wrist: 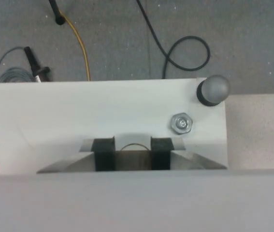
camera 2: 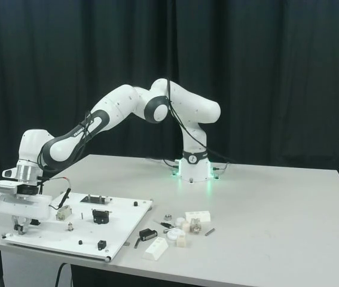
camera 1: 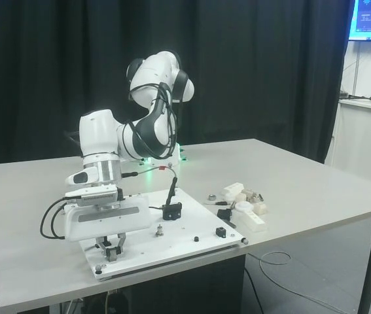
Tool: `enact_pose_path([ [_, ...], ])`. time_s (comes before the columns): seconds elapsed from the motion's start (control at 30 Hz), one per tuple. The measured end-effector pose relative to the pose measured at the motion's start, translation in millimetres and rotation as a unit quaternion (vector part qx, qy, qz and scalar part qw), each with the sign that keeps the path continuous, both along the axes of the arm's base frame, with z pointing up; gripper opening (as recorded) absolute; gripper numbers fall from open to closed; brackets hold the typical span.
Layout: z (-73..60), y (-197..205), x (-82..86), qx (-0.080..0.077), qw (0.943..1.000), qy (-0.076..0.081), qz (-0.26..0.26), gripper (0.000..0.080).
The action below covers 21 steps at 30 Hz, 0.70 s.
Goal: Remove square peg 3.
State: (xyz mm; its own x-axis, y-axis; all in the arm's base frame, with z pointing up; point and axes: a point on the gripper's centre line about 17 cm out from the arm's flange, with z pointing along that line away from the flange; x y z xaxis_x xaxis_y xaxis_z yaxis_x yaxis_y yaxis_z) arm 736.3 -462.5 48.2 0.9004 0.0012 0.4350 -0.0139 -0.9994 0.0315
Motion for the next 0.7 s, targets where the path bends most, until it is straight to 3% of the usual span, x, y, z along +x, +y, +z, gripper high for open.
enact_pose_path([
  [0.7, 12.0, 0.3, -1.0, 0.002, 0.9999, 0.010, 0.005, 0.0152],
])
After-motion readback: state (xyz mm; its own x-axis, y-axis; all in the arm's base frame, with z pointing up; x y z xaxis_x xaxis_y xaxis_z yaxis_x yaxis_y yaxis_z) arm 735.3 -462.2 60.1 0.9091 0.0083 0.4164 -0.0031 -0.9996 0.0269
